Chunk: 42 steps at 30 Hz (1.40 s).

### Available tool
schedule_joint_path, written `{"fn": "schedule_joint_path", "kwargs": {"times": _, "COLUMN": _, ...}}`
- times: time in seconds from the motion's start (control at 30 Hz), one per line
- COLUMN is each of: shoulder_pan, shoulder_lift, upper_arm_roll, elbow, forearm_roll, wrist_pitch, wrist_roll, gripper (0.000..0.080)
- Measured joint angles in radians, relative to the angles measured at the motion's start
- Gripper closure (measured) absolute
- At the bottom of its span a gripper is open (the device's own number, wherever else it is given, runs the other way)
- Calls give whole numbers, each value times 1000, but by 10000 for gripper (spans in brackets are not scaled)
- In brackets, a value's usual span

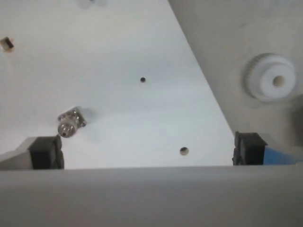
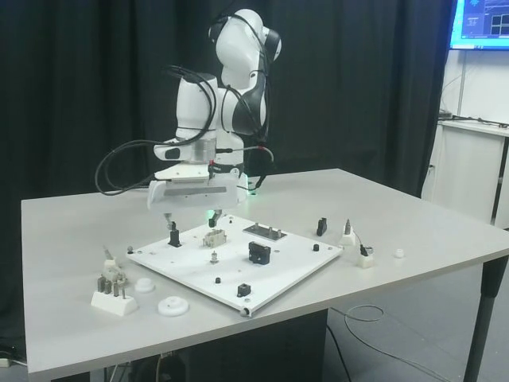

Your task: Pick USB.

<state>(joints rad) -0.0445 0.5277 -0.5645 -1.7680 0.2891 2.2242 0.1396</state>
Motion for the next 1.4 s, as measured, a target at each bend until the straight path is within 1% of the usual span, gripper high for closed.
{"fn": "schedule_joint_path", "kwargs": {"times": 0.3, "shoulder_pan": -3, "shoulder_lift": 1, "upper_arm_roll": -12, "elbow": 26, "forearm_roll": -3, "wrist_pitch": -28, "wrist_roll": -19, "gripper": 3}}
{"fn": "schedule_joint_path", "kwargs": {"times": 0.6, "shoulder_pan": -4, "shoulder_lift": 2, "upper_arm_roll": -22, "elbow": 41, "forearm_roll": -9, "wrist_pitch": -37, "wrist_roll": -29, "gripper": 3}}
{"fn": "schedule_joint_path", "kwargs": {"times": 1.07, "shoulder_pan": -4, "shoulder_lift": 2, "upper_arm_roll": -34, "elbow": 46, "forearm_roll": -9, "wrist_pitch": -43, "wrist_roll": -29, "gripper": 3}}
{"fn": "schedule_joint_path", "kwargs": {"times": 1.4, "shoulder_pan": -4, "shoulder_lift": 2, "upper_arm_roll": -36, "elbow": 55, "forearm_roll": -9, "wrist_pitch": -64, "wrist_roll": -67, "gripper": 3}}
